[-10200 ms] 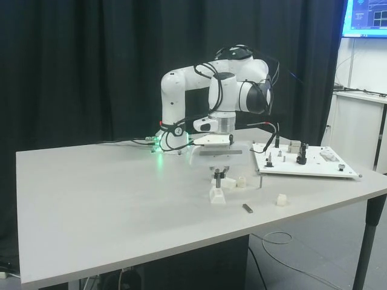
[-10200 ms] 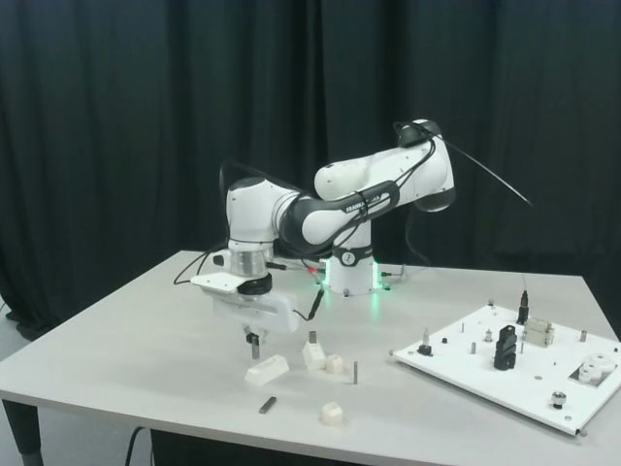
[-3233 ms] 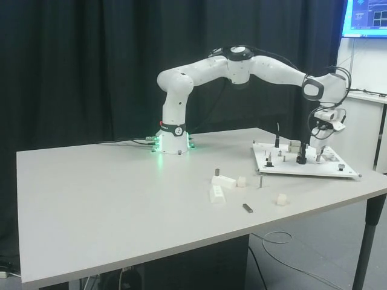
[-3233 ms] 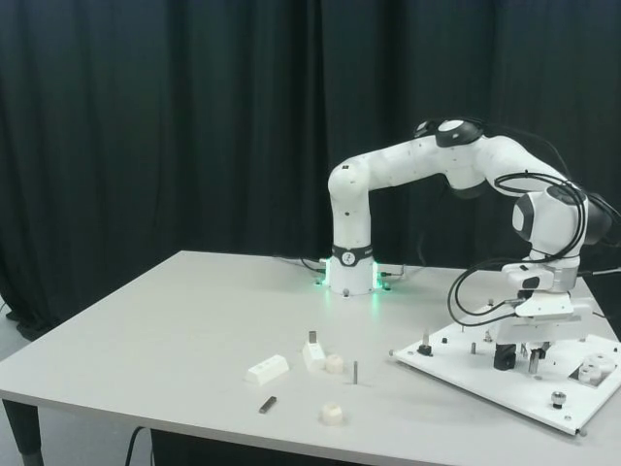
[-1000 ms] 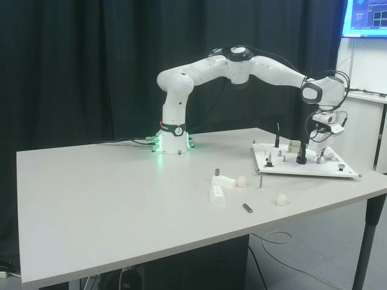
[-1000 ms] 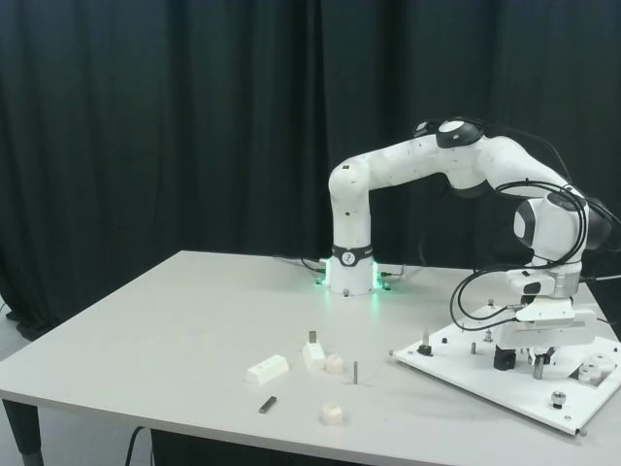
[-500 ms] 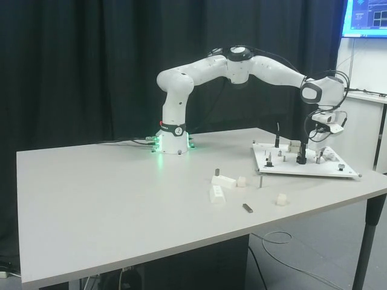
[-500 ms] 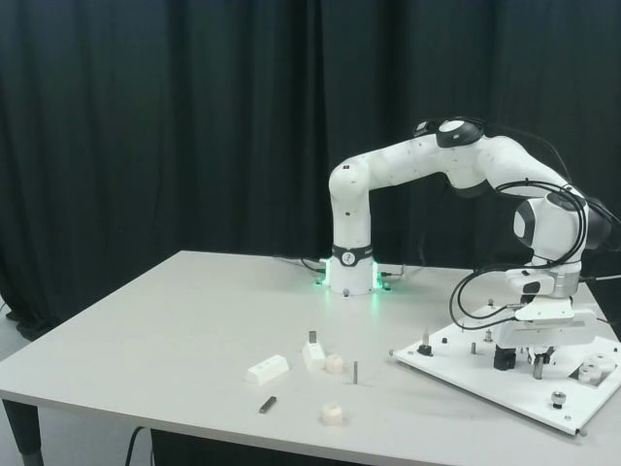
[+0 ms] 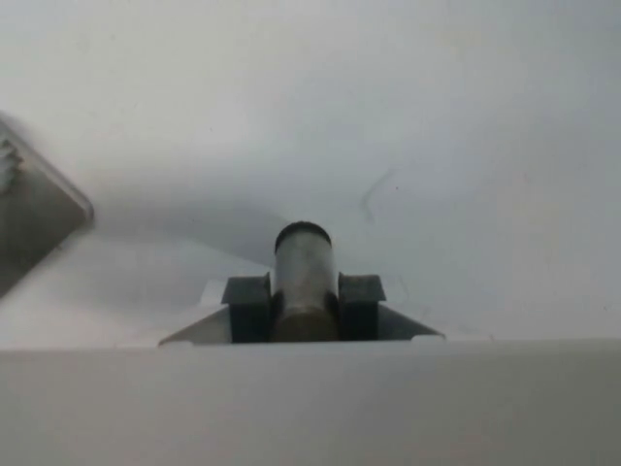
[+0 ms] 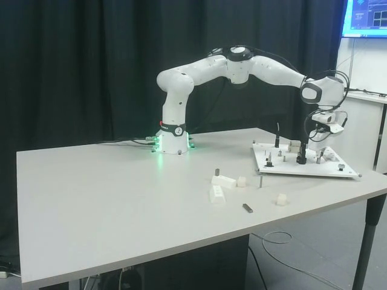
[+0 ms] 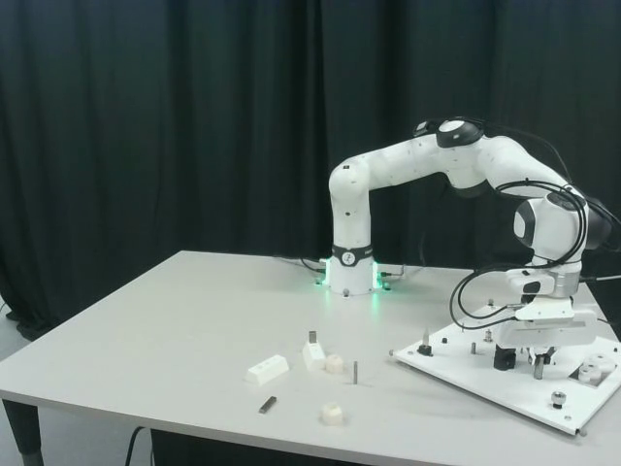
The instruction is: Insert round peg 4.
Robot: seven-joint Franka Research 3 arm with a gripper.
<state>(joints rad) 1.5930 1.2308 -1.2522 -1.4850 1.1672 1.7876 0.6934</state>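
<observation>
gripper (image 9: 305,303) gripping peg (image 9: 303,277), over white board (image 11: 505,374)

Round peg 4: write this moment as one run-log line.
gripper: shut on round peg | position: above white board | insertion: not yet done

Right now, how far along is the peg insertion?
Done: the round peg is picked up and carried over the white board. In hand: the gripper has its jaws shut on it, just above the board. Left: lowering it into its hole, which the pictures don't show.
</observation>
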